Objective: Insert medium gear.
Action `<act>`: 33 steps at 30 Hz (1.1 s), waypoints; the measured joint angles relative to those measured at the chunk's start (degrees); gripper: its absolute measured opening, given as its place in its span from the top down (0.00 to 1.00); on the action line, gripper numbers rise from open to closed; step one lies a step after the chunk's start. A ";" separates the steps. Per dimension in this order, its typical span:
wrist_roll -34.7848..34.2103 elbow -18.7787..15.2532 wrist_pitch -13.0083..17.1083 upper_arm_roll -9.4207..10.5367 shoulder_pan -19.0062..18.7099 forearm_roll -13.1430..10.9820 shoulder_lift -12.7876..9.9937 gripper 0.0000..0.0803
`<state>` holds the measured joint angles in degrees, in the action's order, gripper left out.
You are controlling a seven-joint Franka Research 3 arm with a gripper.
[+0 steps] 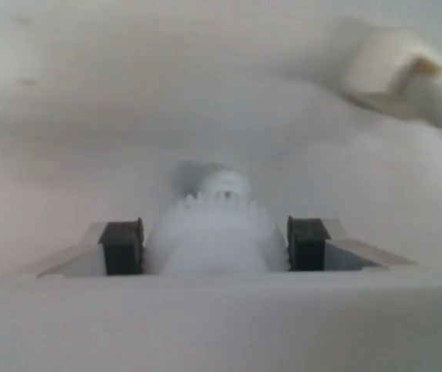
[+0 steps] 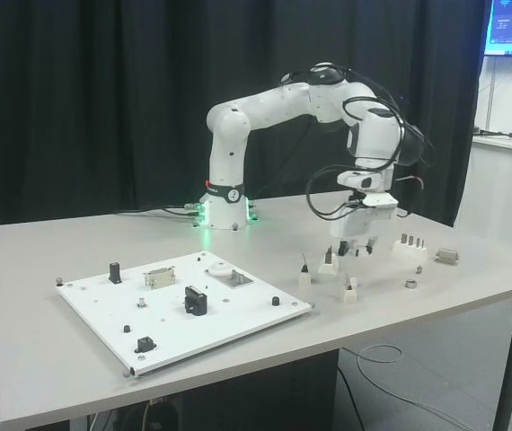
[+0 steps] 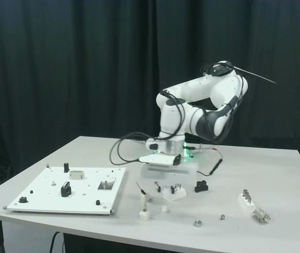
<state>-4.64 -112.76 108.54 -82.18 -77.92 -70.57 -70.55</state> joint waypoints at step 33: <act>29.96 -12.80 -2.47 -6.76 12.32 -1.64 -0.51 0.50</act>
<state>25.32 -125.57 106.06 -88.93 -65.60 -72.21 -71.07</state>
